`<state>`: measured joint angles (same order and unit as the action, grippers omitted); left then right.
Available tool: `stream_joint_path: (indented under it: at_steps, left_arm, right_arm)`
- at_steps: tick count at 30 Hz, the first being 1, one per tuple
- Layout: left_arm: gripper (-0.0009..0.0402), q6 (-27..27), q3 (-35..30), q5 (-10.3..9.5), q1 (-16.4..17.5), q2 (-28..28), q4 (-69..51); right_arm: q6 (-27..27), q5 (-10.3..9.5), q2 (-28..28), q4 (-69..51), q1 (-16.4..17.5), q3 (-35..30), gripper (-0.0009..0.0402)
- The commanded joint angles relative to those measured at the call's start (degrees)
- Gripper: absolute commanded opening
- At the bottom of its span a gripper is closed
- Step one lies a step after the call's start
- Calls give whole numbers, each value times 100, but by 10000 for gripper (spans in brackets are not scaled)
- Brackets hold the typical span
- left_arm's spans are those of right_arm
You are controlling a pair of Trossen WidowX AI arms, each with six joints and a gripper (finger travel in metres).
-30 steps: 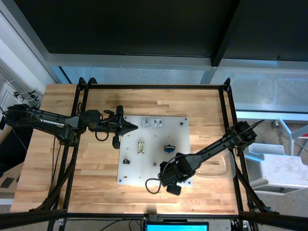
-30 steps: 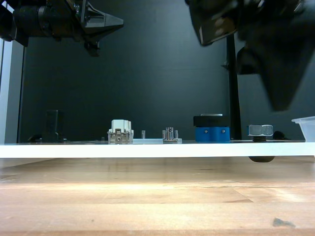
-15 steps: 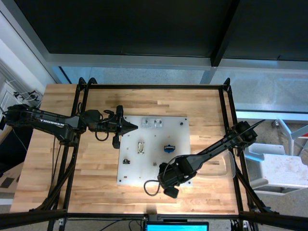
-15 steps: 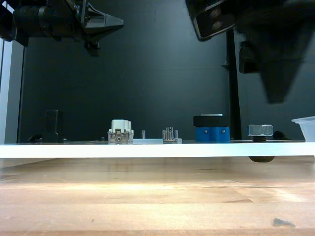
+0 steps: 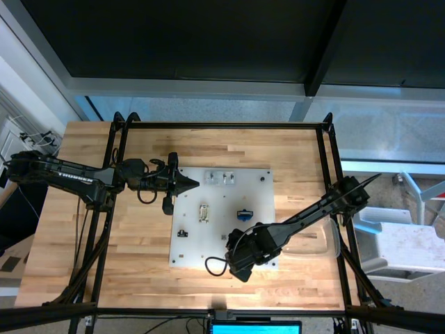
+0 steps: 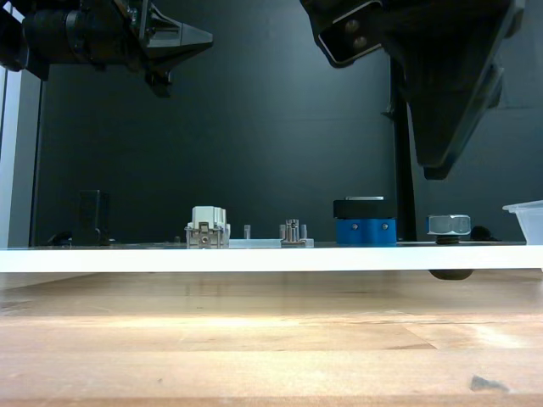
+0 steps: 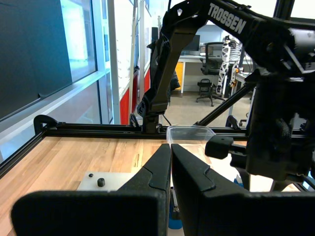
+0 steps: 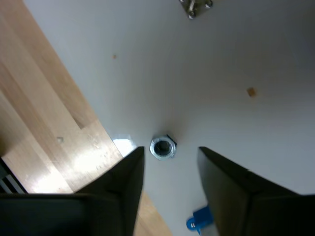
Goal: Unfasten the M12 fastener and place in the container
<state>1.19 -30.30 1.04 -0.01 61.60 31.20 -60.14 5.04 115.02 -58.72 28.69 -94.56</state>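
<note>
The silver M12 nut sits on its stud at the white board's near right edge, with a sliver of black below it. Seen from the right wrist, the nut lies on the board under the gap between the two spread fingers. My right gripper hangs open above the nut without touching it. In the high view the right gripper covers the nut. The clear container lies just right of the board and holds no nut. My left gripper is shut and hovers high over the board's far left edge.
A blue block with a black top stands mid-board just left of the nut. A grey connector and a small silver part stand further left. The black frame rails border the wooden table.
The right gripper has turned about its own axis and shifted slightly left above the nut. The nut and the left arm have not moved.
</note>
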Motion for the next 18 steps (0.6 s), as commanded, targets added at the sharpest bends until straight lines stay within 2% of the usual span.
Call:
stream_joint_path:
  at_steps: [1,5,8,18]
  left_arm:
    - [0,-2,-2,2,2,0,0]
    - [0,-2,-2,2,2,0,-2]
    - [0,-2,-2,2,2,0,0]
    - [0,-2,-2,2,2,0,-2]
  right_arm:
    - [-13,-7,186,-186,2,-278,204]
    - [-94,-13,413,-356,4,-439,242]
    - [-96,-24,546,-348,2,-435,255]
    - [-105,-63,752,-326,-28,-391,240]
